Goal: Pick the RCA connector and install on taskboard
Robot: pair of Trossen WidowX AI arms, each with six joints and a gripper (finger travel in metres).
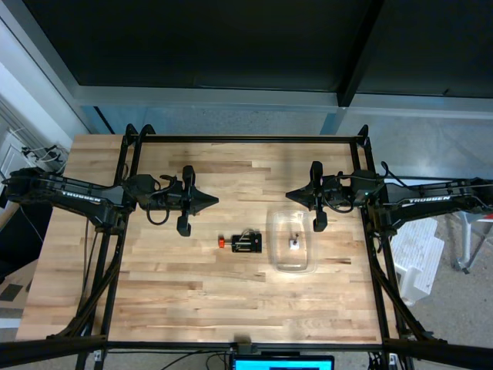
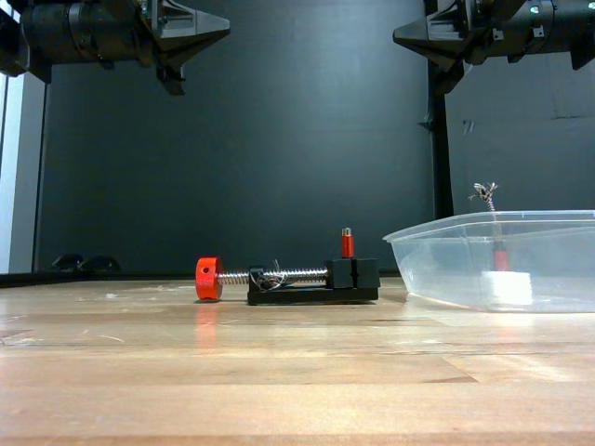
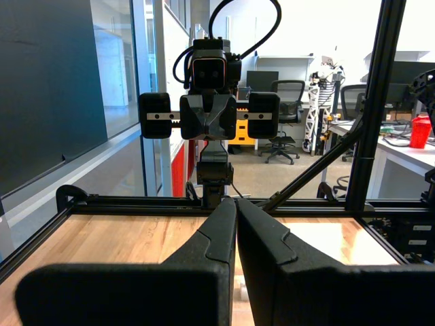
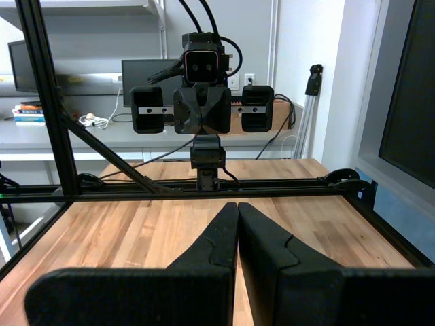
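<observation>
High view: the taskboard (image 1: 248,243) lies at frame centre with its red-orange knob (image 1: 221,242) pointing left. The clear tray (image 1: 270,250) sits just beside it on the right. The RCA connector (image 1: 294,241) is inside the tray, near its middle. In the low view it appears to stand upright on a white piece (image 2: 507,288), long axis vertical, with a thin wire rising past the rim.

Farther back, both arms hang well above the table. The left gripper (image 1: 214,200) is above and left of the board. The right gripper (image 1: 290,195) is just above the tray's upper-left corner in the frame, and is judged the nearer. Both wrist views show the fingers pressed together, holding nothing. From the right fingertips, the connector lies toward the near edge and well below.
</observation>
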